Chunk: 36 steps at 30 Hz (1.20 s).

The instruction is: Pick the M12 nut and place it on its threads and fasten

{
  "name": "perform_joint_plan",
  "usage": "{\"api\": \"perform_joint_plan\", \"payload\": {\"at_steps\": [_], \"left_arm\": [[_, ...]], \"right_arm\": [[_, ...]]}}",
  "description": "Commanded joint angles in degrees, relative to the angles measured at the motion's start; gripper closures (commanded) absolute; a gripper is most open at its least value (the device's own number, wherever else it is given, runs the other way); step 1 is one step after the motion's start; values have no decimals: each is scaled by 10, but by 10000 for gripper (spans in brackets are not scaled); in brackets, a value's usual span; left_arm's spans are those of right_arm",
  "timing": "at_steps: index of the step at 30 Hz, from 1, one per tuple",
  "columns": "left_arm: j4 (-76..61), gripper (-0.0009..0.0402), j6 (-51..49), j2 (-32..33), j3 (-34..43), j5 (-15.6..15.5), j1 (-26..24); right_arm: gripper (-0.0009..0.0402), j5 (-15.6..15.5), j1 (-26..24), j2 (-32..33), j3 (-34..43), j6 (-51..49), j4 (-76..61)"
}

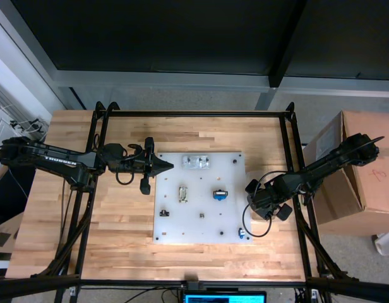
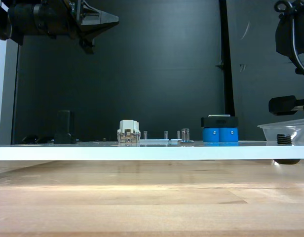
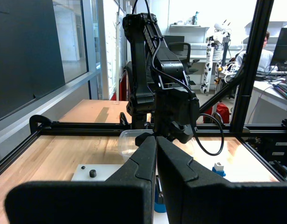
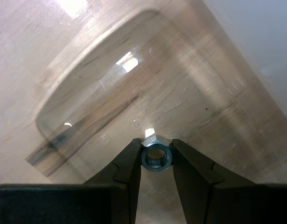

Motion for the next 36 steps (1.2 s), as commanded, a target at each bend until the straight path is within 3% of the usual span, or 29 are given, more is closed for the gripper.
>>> {"api": "perform_joint_plan", "payload": {"at_steps": [1,16,36], "left_arm": [[0,393,0,0,0,0,0],[0,393,0,0,0,0,0],[0,393,0,0,0,0,0]], "right_arm": [[361,0,0,-4,13,12,-12],[370,3,26,11,139,4,-106],[368,3,71,255,461,-111,-191]]}}
